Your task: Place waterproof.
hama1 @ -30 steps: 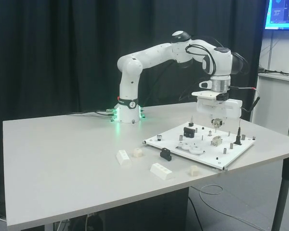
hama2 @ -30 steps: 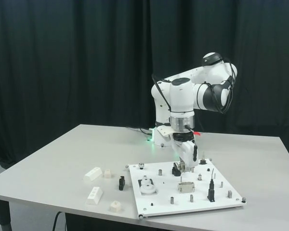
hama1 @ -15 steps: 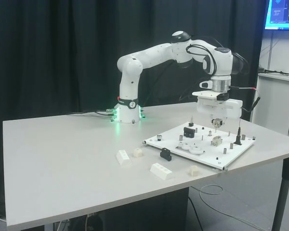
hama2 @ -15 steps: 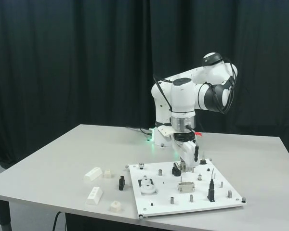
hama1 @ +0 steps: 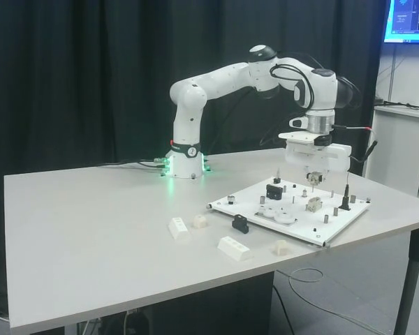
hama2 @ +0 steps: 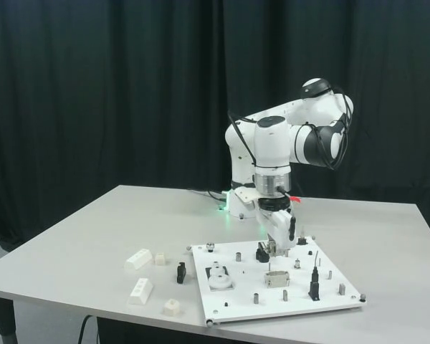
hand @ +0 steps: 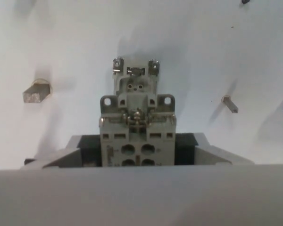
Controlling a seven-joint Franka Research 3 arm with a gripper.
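Nearest the wrist camera, the end effector (hand: 137,157) is grasping the waterproof connector (hand: 137,125), a grey block with round sockets, directly above its metal-clipped base (hand: 136,68) on the white board (hand: 61,37). Farther off, the room views are showing the arm (hama1: 230,77) unmoved over the last second, hanging just above the board on the grey worktop (hama1: 77,216). Judgement: placement is pausing at alignment, seating not yet done.

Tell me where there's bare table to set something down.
Bare: the table from its left edge to the white blocks, and in front of the arm's base. Crowded: the board with its pegs and parts, under the gripper.
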